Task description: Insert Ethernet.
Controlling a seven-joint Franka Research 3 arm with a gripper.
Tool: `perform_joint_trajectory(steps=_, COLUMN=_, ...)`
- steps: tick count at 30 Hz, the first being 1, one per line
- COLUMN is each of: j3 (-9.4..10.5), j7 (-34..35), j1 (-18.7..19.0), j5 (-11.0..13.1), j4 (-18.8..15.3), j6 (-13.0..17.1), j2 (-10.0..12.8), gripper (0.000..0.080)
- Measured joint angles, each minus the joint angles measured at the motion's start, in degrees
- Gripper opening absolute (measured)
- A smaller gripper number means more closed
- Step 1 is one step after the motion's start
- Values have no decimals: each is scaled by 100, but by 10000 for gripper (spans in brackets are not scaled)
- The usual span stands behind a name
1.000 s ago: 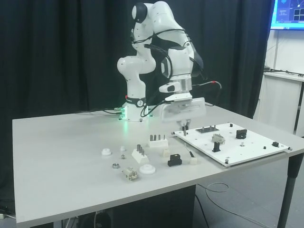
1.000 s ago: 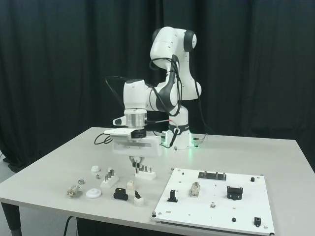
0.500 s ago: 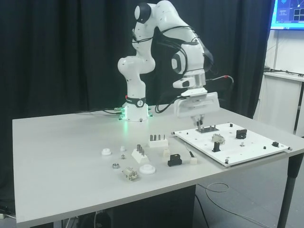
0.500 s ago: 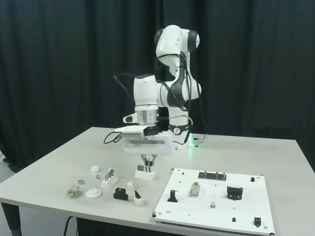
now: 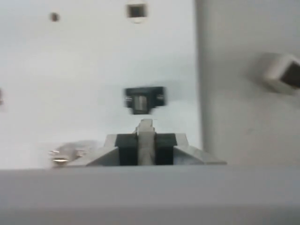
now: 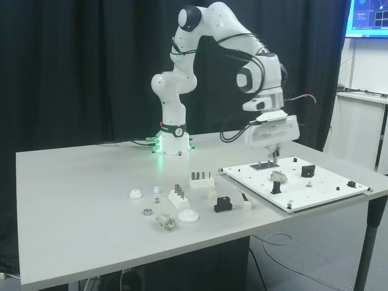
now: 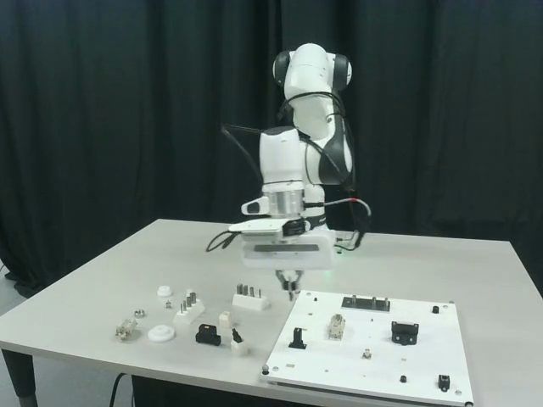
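The gripper [image 7: 289, 286] had swung from the loose parts on the grey table [image 6: 73, 182] to above the white board [image 7: 424, 360]. Its fingers pinched the Ethernet plug [image 5: 146, 136], bringing it near a black socket [image 5: 144, 99].

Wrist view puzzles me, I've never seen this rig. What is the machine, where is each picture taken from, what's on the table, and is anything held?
The machine is a white robot arm bolted on a grey table. Two pictures come from room cameras on different sides. The third looks down from the arm's wrist, past the tool. On the table lie small loose parts and a white board carrying fixtures. The tool hangs over an edge of the board, shut on a small plug, probably the Ethernet one. Just beyond the plug in the wrist view is a black socket on the board.
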Motion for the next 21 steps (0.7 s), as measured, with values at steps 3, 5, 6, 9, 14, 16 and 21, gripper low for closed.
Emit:
perform_joint_trajectory(steps=3, j3=6, j7=171, j1=146, j5=0, j4=116, j6=-16, j2=88, gripper=73)
perform_joint_trajectory(steps=5, j3=10, j7=293, j1=243, j5=0, j4=193, j6=-26, j2=149, gripper=73)
perform_joint_trajectory(steps=6, j3=11, j7=357, j1=294, j5=0, j4=236, j6=-34, j2=181, gripper=73)
perform_joint_trajectory(steps=9, j3=16, j7=531, j1=438, j5=0, j4=353, j6=-61, j2=275, gripper=73)
perform_joint_trajectory(steps=14, j3=22, j7=833, j1=660, j5=0, j4=551, j6=-136, j2=434, gripper=73)
perform_joint_trajectory(steps=16, j3=22, j7=949, j1=750, j5=0, j4=638, j6=-155, j2=508, gripper=73)
perform_joint_trajectory(steps=21, j3=24, j7=1235, j1=957, j5=0, j4=834, j6=-203, j2=685, gripper=73)
